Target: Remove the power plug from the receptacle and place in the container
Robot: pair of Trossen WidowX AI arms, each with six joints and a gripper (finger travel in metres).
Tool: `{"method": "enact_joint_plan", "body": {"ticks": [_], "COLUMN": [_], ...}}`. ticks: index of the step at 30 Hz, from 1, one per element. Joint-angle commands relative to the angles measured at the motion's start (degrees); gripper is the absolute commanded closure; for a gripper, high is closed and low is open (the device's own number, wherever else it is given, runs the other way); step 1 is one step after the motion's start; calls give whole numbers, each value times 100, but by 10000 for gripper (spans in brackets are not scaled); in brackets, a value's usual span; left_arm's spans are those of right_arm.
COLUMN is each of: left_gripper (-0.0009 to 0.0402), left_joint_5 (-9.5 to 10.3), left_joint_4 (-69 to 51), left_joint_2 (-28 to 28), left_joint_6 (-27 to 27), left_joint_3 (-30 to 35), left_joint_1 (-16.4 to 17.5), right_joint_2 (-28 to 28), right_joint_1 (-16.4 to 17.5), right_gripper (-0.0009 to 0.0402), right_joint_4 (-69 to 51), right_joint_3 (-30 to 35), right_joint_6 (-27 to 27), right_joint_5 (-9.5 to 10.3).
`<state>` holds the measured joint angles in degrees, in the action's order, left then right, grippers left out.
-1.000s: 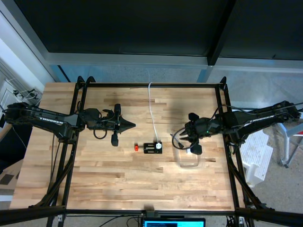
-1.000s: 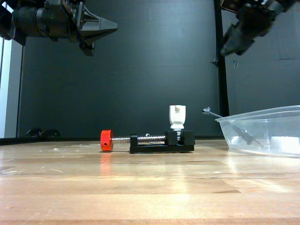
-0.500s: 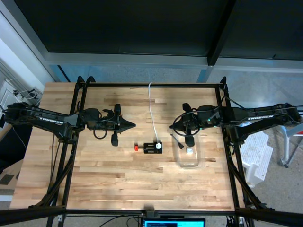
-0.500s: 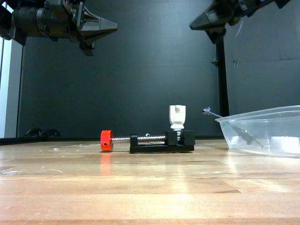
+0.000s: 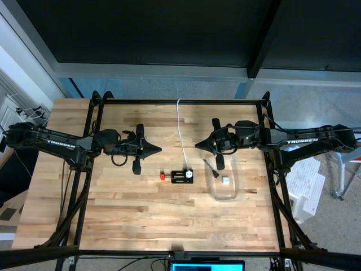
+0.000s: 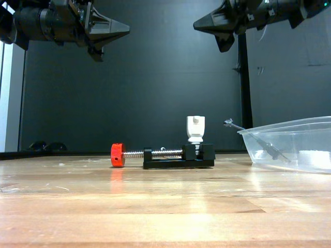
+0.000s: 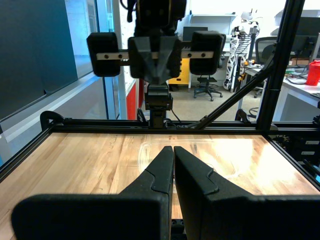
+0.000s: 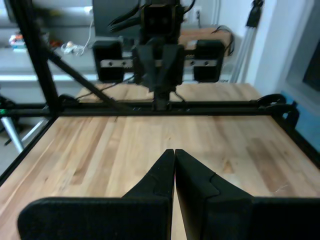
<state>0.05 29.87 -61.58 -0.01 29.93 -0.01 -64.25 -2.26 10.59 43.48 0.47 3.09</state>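
The power plug [image 5: 212, 171] lies in the container [image 5: 226, 198], one end poking over the rim. Both the left claw [image 5: 159, 149] and right claw [image 5: 197, 145] are pinched closed, empty, high above the desk [image 5: 141, 209], pointing at each other.

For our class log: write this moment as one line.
left gripper: shut, high at left | right gripper: shut, high near container | power plug: leaning in container

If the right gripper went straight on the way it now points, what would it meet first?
Probably the left gripper: the right gripper faces it tip to tip, both held high above the table, with only a gap between.
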Motion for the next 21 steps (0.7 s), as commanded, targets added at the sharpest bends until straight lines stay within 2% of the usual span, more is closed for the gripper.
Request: {"method": "enact_joint_plan", "body": {"ticks": [1, 4, 12, 21], "left_gripper": [393, 393, 393, 393], "left_joint_5": [-2, 0, -2, -2], "left_joint_4": [0, 0, 0, 0], "left_joint_2": [-2, 0, -2, 0], "left_joint_6": [0, 0, 0, 0], "left_joint_3": [2, 2, 2, 2], "left_joint_1": [2, 2, 0, 2], "right_joint_2": [0, 0, 0, 0], "right_joint_1": [9, 4, 0, 0], "right_gripper": [393, 393, 393, 393], "right_joint_4": [564, 1014, 1766, 1869], "right_joint_3": [-256, -459, -848, -973], "right_joint_6": [61, 57, 55, 223], "right_joint_5": [-11, -59, -37, -13]}}
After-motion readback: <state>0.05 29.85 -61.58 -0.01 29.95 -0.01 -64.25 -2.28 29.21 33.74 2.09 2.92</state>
